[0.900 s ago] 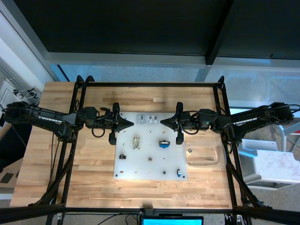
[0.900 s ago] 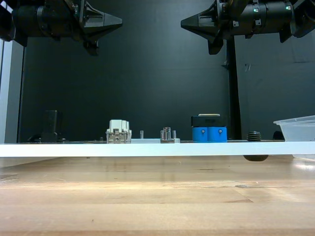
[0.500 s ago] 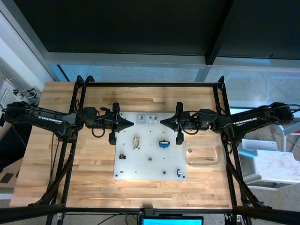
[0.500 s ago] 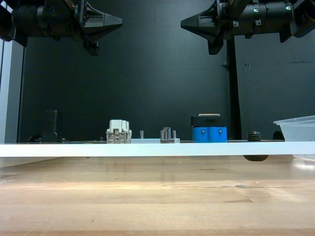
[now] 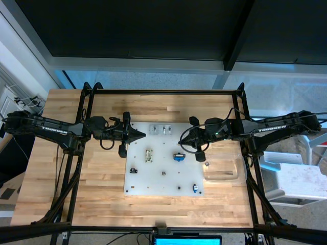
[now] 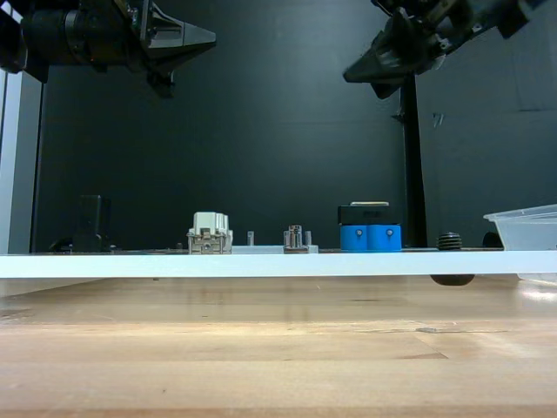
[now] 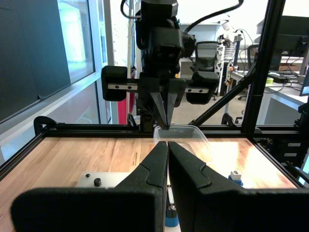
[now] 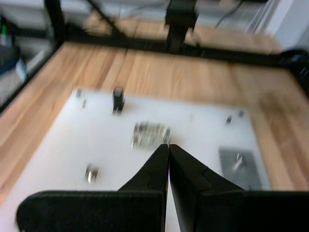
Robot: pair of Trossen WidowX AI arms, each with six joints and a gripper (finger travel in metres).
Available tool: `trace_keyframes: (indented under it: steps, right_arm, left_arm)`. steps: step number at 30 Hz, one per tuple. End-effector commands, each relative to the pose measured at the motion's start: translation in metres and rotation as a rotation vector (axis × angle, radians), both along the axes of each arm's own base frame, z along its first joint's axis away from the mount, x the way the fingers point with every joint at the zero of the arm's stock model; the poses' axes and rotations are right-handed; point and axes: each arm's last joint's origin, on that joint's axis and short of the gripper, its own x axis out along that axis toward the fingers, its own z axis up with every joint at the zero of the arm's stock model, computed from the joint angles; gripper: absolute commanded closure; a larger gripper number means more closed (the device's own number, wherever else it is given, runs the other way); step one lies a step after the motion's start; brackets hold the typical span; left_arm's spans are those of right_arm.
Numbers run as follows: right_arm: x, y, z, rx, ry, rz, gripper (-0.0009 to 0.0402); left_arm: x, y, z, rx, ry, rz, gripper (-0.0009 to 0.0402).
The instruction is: Pick the M12 fastener and fasten on the M12 threads
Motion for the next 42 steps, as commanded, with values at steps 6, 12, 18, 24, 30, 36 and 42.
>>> trace_keyframes:
  steps: [6, 12, 18, 24, 30, 36, 42]
  right_arm:
    - [-0.011, 0.009, 0.01, -0.085, 0.31, 0.095, 0.0393]
    - [-0.015, 0.01, 0.013, -0.129, 0.511, 0.138, 0.0393]
    - [-0.019, 0.011, 0.007, -0.178, 0.642, 0.221, 0.0393]
    - [-0.023, 0.012, -0.003, -0.279, 0.747, 0.367, 0.0393]
    - [-0.028, 0.016, -0.011, -0.37, 0.842, 0.525, 0.0393]
    - [-0.021, 0.026, -0.025, -0.414, 0.915, 0.618, 0.0393]
    - [-0.013, 0.036, -0.041, -0.46, 0.966, 0.724, 0.0392]
  left_arm:
    - [0.0, 0.0, 0.0, 0.0, 0.0, 0.0, 0.0393]
    - [0.0, 0.0, 0.0, 0.0, 0.0, 0.0, 0.0393]
    - [0.0, 0.0, 0.0, 0.0, 0.0, 0.0, 0.0393]
    - [0.0, 0.0, 0.0, 0.0, 0.0, 0.0, 0.0393]
    - [0.0, 0.0, 0.0, 0.0, 0.0, 0.0, 0.0393]
    - [0.0, 0.0, 0.0, 0.0, 0.0, 0.0, 0.0393]
    - [0.0, 0.0, 0.0, 0.0, 0.0, 0.0, 0.0393]
